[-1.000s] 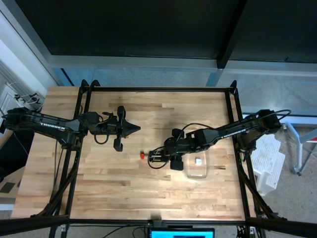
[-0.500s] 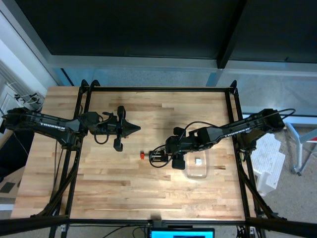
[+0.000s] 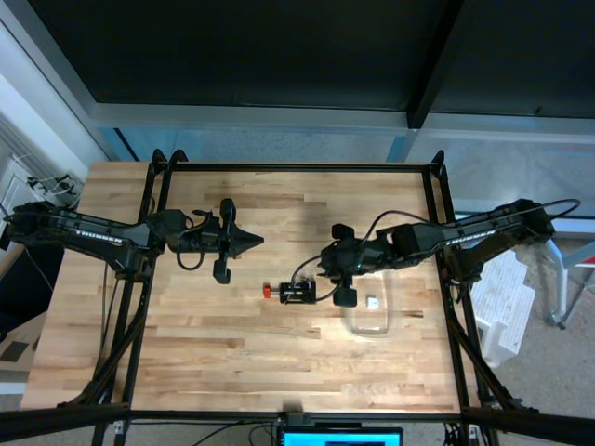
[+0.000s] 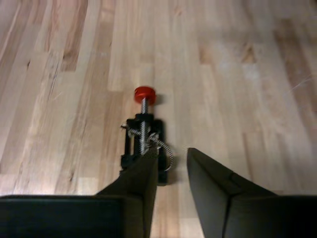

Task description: Pick the RCA connector and install on taskboard

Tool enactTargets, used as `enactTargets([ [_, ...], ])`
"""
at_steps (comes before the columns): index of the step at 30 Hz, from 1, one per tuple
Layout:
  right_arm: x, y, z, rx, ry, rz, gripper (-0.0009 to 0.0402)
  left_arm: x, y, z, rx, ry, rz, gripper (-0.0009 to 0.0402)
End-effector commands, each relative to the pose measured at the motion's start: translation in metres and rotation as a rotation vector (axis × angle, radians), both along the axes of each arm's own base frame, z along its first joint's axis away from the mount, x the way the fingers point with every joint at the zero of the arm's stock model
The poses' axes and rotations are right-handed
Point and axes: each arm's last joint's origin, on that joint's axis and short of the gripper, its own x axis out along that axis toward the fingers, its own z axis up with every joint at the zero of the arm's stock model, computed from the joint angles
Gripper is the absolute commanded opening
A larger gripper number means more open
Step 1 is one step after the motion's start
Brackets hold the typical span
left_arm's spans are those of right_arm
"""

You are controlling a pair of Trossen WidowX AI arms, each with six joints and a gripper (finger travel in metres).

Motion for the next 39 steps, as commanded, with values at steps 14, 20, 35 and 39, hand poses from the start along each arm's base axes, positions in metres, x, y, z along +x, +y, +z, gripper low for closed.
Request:
enactTargets([
  [14,-0.043,-0.035,0.007,0.088,-0.430,-0.011,0.0001,0.000,0.000,0.000,0.000,0.000,0.000,0.0000],
  [20,-0.055,-0.037,0.011,0.083,-0.552,-0.010,0.0000,0.000,0.000,0.000,0.000,0.000,0.000,0.0000],
  [35,-0.086,-0.039,0.006,0.074,-0.827,-0.004,0.0000,0.000,0.000,0.000,0.000,0.000,0.000,0.0000],
  [39,-0.092,-0.039,0.000,0.049,-0.827,0.005,0.0000,0.000,0.000,0.000,0.000,0.000,0.000,0.0000],
])
